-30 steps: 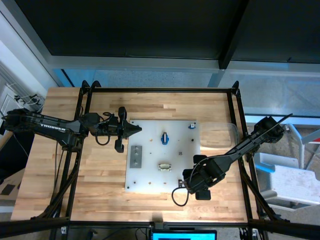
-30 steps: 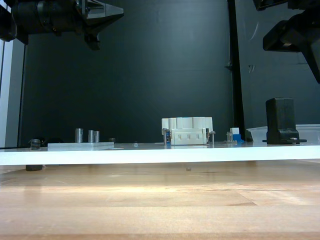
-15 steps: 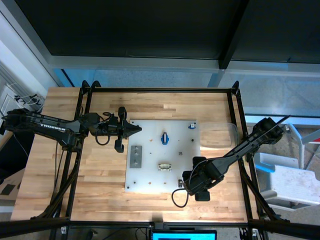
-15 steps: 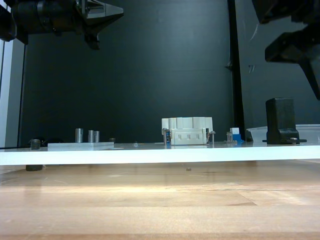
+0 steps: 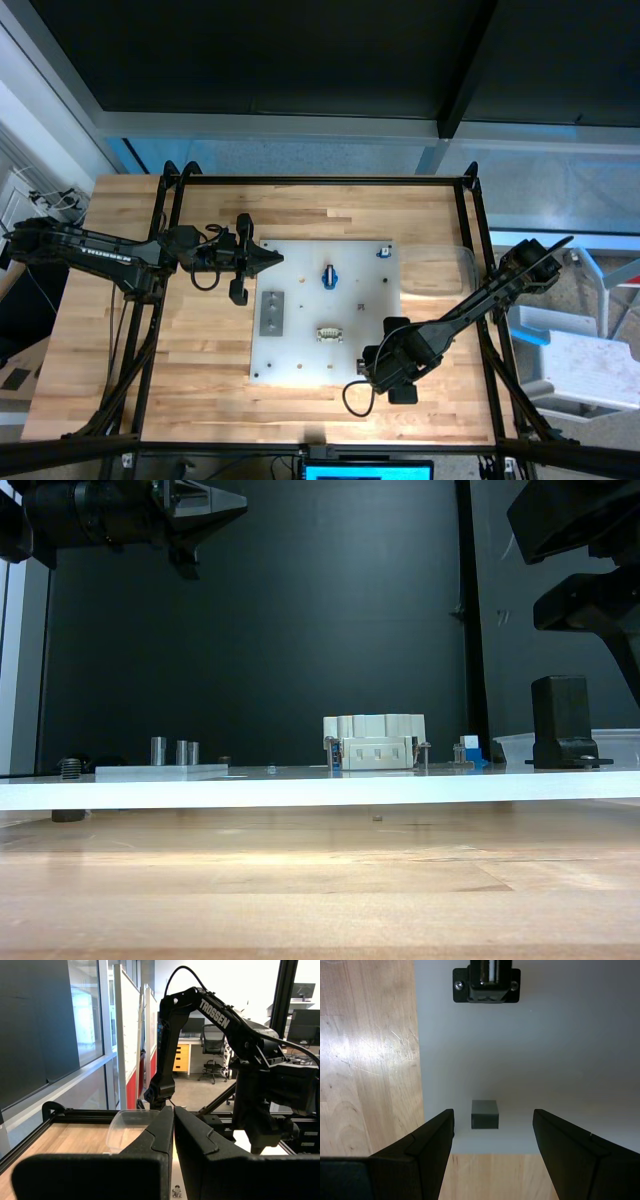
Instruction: Pick the 16mm bar from the taskboard and place it in the container
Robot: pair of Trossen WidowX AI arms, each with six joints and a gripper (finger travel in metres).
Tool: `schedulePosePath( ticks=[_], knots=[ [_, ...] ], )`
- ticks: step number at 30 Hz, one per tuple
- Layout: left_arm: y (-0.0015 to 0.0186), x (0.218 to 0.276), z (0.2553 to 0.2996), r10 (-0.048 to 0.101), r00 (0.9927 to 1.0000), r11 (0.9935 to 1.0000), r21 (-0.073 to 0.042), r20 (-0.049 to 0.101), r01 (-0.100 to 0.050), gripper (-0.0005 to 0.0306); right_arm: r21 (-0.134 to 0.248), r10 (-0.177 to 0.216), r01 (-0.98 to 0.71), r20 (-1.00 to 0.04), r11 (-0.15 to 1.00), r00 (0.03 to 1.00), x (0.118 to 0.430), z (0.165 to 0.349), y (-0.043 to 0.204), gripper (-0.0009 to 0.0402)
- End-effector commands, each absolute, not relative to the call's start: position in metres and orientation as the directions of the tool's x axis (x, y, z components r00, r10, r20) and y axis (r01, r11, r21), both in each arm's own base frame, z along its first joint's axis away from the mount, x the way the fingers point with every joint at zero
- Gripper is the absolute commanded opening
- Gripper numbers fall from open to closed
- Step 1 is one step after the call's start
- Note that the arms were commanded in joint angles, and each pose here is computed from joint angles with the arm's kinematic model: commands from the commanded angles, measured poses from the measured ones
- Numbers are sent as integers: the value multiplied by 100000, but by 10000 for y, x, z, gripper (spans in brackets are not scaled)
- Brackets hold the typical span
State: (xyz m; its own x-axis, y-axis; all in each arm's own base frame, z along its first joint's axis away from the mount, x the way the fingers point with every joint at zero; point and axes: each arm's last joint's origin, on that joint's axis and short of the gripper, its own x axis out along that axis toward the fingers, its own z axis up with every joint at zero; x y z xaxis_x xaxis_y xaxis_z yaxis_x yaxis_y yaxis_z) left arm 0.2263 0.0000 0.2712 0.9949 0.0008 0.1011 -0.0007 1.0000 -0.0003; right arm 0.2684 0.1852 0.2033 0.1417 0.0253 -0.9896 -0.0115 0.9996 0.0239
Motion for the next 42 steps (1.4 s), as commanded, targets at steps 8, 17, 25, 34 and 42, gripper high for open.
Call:
schedulePosePath(
  ticks=[8,17,25,34,42],
  knots=[
    [0,2263,2712,38,99484,100000,-25,10149,-36,0,3425,3634,-1613,-98721,99928,15520,2642,1870,1850,220],
    [0,2263,2712,38,99488,100000,-25,10111,-36,0,3343,3586,-1841,-98752,99927,15337,2627,1832,1847,183],
    [0,2263,2712,38,99488,100000,-25,10111,-36,0,3427,3677,-1887,-98737,99923,15409,2628,1832,1846,120],
    [1,2263,2712,76,99484,100000,-25,10149,-74,0,3857,4111,-1938,-98717,99907,15428,2627,1840,1847,55],
    [0,2263,2712,38,99488,100000,-25,10111,-36,0,4480,4743,-1976,-98546,99880,16317,2620,1873,1842,23]
  ],
)
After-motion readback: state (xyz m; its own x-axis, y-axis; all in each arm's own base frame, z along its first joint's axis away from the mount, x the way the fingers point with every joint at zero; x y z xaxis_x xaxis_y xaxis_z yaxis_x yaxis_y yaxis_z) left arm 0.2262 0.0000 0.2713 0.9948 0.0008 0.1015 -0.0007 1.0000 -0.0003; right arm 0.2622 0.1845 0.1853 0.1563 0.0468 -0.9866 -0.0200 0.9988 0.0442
